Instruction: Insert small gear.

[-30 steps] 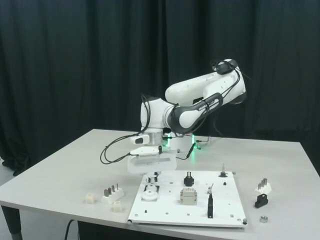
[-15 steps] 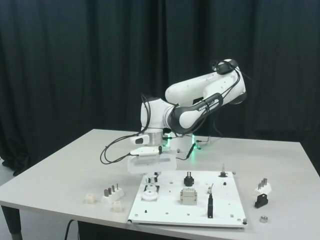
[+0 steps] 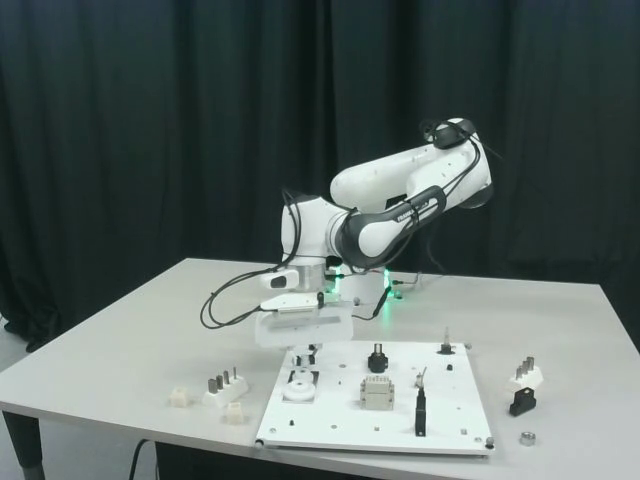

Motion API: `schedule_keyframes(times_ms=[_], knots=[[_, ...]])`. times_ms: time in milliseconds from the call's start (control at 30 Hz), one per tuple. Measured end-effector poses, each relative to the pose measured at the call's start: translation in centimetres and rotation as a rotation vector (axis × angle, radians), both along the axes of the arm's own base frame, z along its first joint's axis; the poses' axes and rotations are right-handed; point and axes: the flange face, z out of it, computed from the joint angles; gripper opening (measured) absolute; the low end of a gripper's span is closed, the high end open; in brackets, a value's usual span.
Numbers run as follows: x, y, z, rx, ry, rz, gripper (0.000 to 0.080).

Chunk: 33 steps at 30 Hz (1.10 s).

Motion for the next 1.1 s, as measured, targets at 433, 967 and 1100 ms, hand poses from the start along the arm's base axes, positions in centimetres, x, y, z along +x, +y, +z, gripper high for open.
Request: schedule_keyframes(times_ms=[433,967,1100], knots=[[0.3,0.0,0.0,-0.004,0.016,0.019,0.0196],[1.0,0.1,0.0,-0.007,0.043,0.038,0.0412],[1.1,0.0,0.0,-0.008,0.046,0.039,0.0412]])
